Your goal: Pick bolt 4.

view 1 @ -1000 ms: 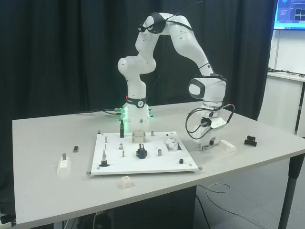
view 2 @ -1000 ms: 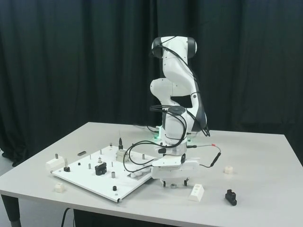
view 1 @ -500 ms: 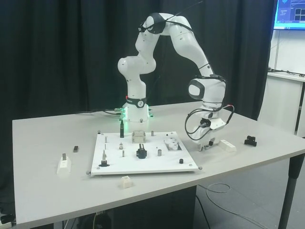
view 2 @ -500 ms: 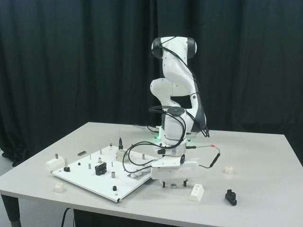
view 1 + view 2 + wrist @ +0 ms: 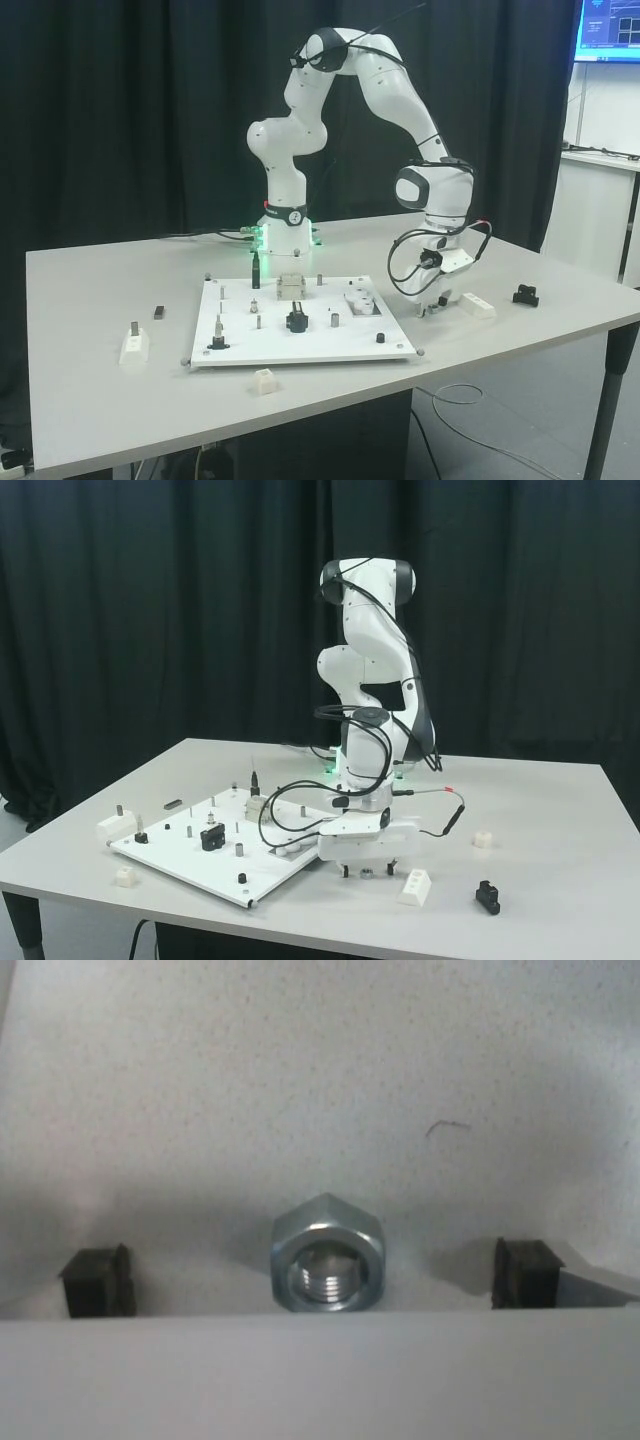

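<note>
What lies under the gripper is a grey metal hex nut [image 5: 327,1255] with a threaded hole, flat on the grey table, not a bolt. My gripper [image 5: 312,1278] is open, low over the table, with one black fingertip [image 5: 98,1282] on each side of the nut and a gap to both. In the first room view the gripper [image 5: 433,305] hangs just off the right edge of the white board [image 5: 300,340]. In the second room view the nut [image 5: 367,872] shows as a small grey spot under the gripper [image 5: 367,867].
The white board carries several small pegs and black parts. A white block [image 5: 478,305] lies close to the right of the gripper, a black piece [image 5: 526,294] farther right. Left of the board are a white holder [image 5: 134,346] and a small black piece [image 5: 159,312]; a white cube [image 5: 264,381] sits in front.
The gripper has sunk slightly toward the table around the nut. Nothing else has moved.
</note>
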